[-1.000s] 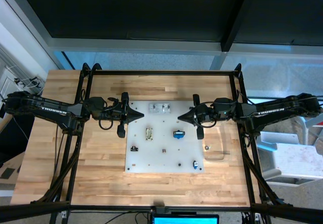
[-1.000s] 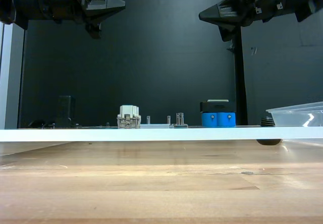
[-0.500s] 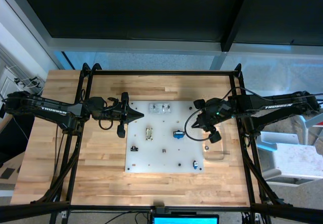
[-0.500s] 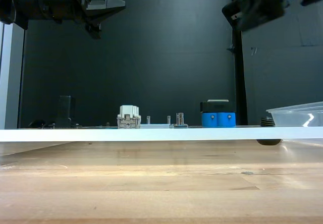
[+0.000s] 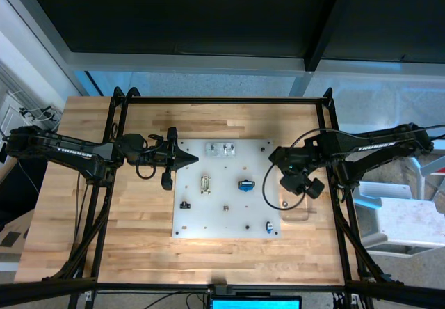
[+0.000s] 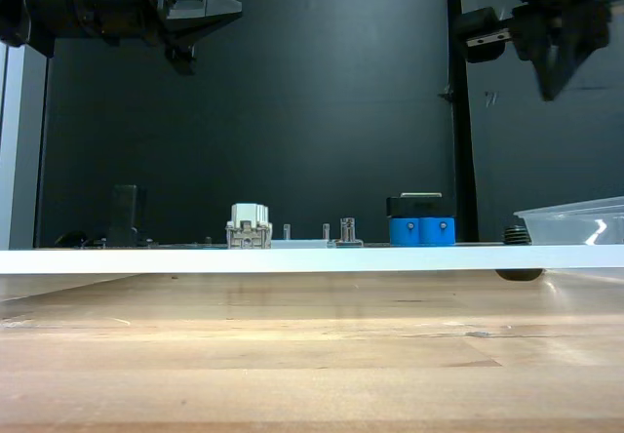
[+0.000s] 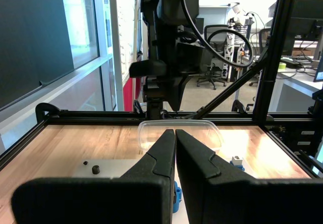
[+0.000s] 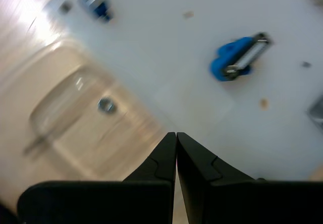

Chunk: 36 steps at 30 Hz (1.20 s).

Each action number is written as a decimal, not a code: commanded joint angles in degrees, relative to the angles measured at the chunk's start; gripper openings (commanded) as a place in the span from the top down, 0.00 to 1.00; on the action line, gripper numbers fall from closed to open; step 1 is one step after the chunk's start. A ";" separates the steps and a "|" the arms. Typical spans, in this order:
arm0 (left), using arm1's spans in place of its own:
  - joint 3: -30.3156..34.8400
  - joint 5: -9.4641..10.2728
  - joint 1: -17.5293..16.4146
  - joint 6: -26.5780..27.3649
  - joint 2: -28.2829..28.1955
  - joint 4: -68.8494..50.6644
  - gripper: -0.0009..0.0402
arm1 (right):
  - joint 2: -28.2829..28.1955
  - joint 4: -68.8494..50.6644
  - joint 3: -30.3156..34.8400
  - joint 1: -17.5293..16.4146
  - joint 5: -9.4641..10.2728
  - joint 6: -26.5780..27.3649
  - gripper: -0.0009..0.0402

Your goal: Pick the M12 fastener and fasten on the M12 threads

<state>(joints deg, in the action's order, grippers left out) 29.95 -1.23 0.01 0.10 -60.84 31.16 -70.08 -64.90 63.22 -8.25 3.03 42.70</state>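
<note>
The M12 nut (image 8: 106,104) lies in the clear tray (image 8: 75,120) below the closed right gripper (image 8: 176,134); the left gripper (image 7: 175,132), likewise closed, hovers over the white board (image 5: 208,220) on the wooden table (image 5: 125,239).

1. We see the left gripper (image 6: 237,6) high at the left, lying level and tapering to a closed tip.
2. We see the right gripper (image 6: 552,92) high at the right, pointing down above the clear plastic tray (image 6: 575,220).
3. On the flat white board (image 6: 244,258) we find a beige square connector (image 6: 249,228), a blue plastic block (image 6: 421,230) and a short black ribbed stud (image 6: 516,235) at the tray's left end.
</note>
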 commanded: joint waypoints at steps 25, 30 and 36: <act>0.00 -0.02 0.00 0.00 -0.02 0.00 0.98 | -9.94 -4.42 -3.98 -13.42 -6.01 22.56 0.91; 0.00 -0.02 -0.02 0.00 -0.02 0.00 0.98 | -11.32 -1.01 -3.98 -13.53 -5.99 22.56 0.79; 0.00 -0.02 0.00 0.00 -0.02 0.00 0.98 | -13.86 0.98 -4.42 -13.73 -5.97 22.75 0.69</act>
<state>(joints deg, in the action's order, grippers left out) 29.95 -1.23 0.01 0.10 -60.84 31.14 -83.55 -64.49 59.07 -21.89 -2.94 65.32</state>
